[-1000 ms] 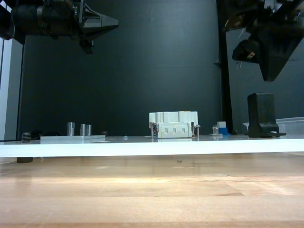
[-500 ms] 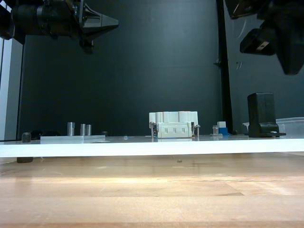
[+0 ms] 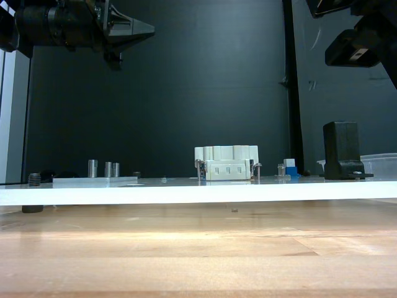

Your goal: Pick the 16mm bar from the taskboard and place it in the container

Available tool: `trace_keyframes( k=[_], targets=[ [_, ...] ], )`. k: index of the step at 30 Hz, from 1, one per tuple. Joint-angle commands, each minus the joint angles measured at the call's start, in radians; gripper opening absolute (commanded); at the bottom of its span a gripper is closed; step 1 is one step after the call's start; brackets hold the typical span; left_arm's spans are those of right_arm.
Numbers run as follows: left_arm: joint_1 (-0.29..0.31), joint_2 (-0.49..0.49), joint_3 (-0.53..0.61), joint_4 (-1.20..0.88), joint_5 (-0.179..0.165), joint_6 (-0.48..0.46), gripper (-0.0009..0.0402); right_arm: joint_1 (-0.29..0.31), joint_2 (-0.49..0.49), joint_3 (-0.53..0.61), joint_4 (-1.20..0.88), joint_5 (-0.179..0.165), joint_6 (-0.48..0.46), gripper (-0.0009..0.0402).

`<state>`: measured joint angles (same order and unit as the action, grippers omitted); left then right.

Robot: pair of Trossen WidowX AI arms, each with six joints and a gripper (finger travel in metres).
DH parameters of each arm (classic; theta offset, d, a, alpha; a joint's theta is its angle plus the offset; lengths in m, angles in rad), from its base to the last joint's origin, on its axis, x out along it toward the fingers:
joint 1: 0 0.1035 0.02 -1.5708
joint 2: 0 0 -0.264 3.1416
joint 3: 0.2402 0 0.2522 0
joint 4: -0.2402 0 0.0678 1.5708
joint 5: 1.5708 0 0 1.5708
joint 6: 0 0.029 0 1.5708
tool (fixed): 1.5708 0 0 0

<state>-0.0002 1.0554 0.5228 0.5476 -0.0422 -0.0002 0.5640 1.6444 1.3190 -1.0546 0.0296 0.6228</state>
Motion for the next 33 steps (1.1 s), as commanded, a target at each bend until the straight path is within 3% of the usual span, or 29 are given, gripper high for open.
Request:
trace_keyframes(
  k=[1, 7, 17, 20, 33],
  targets=[
    [0.0, 0.0, 0.0, 0.0, 0.0, 0.0, 0.0, 0.013, 0.002, 0.0, 0.002, 0.0, 0.012, 0.0046],
    [0.0, 0.0, 0.0, 0.0, 0.0, 0.0, 0.0, 0.024, 0.002, -0.001, 0.011, 0.002, 0.035, 0.0093],
    [0.0, 0.0, 0.0, 0.0, 0.0, 0.0, 0.0, 0.036, 0.045, -0.004, 0.021, 0.008, 0.042, 0.0215],
    [0.0, 0.0, 0.0, 0.0, 0.0, 0.0, 0.0, 0.038, 0.053, -0.004, 0.022, 0.032, 0.042, 0.0239],
    [0.0, 0.0, 0.0, 0.0, 0.0, 0.0, 0.0, 0.045, 0.099, -0.013, 0.052, 0.033, 0.023, 0.0239]
  ],
)
